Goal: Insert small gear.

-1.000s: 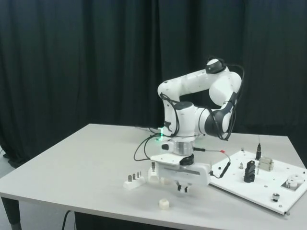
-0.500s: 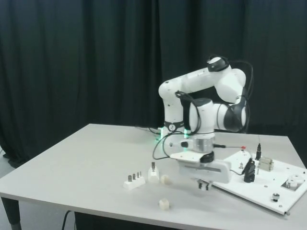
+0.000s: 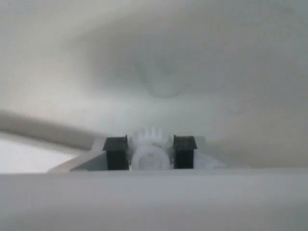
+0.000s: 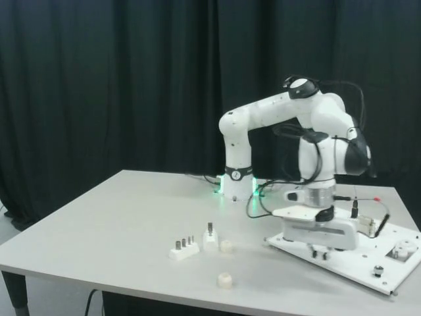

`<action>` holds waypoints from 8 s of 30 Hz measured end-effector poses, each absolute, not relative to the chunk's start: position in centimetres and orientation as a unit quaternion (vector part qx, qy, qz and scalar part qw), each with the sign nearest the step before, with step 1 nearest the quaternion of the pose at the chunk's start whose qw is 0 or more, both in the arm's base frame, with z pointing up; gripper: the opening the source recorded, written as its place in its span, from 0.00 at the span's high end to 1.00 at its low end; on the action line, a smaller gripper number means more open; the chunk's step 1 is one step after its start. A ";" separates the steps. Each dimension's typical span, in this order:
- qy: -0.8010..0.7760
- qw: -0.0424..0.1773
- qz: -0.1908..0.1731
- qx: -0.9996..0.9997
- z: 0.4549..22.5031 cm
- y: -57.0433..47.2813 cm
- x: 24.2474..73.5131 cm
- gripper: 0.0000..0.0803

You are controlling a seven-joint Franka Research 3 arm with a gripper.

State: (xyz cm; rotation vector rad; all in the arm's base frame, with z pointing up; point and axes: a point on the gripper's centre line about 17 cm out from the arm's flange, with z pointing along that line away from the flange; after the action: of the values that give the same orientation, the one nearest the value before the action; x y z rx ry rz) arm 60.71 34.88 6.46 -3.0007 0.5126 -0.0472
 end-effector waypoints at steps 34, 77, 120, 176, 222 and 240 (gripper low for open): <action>0.200 0.029 -0.014 -0.979 7.0 52.8 53.4 0.75; 0.203 0.007 -0.048 -0.978 5.4 56.1 50.8 0.75; 0.198 -0.009 -0.059 -0.978 5.3 55.7 50.9 0.75; 0.201 -0.002 -0.040 -0.979 4.5 56.2 50.4 0.75; 0.316 0.017 -0.004 -0.948 4.1 56.3 50.3 0.75; 0.239 0.014 -0.006 -0.971 4.1 56.2 50.2 0.75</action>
State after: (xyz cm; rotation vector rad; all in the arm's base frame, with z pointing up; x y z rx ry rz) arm 50.24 56.24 4.11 -3.0222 0.7450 -0.0191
